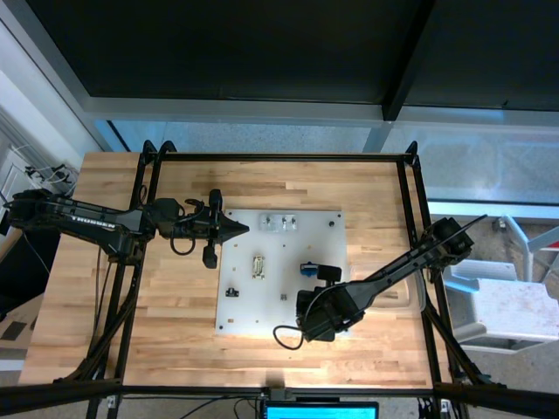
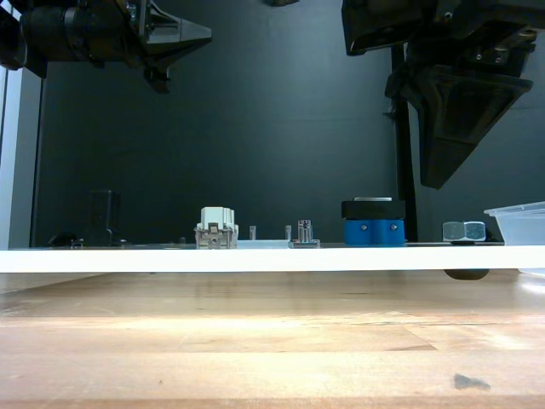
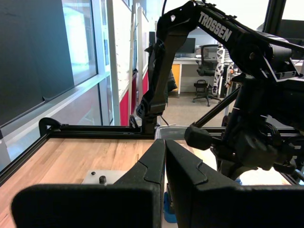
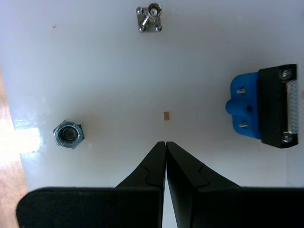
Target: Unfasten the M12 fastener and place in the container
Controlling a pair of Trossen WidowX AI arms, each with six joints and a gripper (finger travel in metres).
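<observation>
Right wrist view: nut point(image 4: 60, 135) upright on stud point(image 4: 70, 134); right tool point(image 4: 166, 144) clenched empty nearby; left tool point(image 3: 165, 142) clenched at board point(image 1: 262, 305).

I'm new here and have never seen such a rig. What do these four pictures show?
Two black robot arms stand at a wooden table, each ending in a two-fingered gripper. One picture looks down from above, one looks level along the tabletop, and two come from cameras on the arms' wrists. The left gripper hovers shut above the far left corner of the white square board. The right gripper hangs shut over the board's near right part, holding nothing. Beside it the small silver hexagonal nut sits on its stud; the clear plastic tray right of the board is where it should go. A blue-and-black connector block is mounted there.
</observation>
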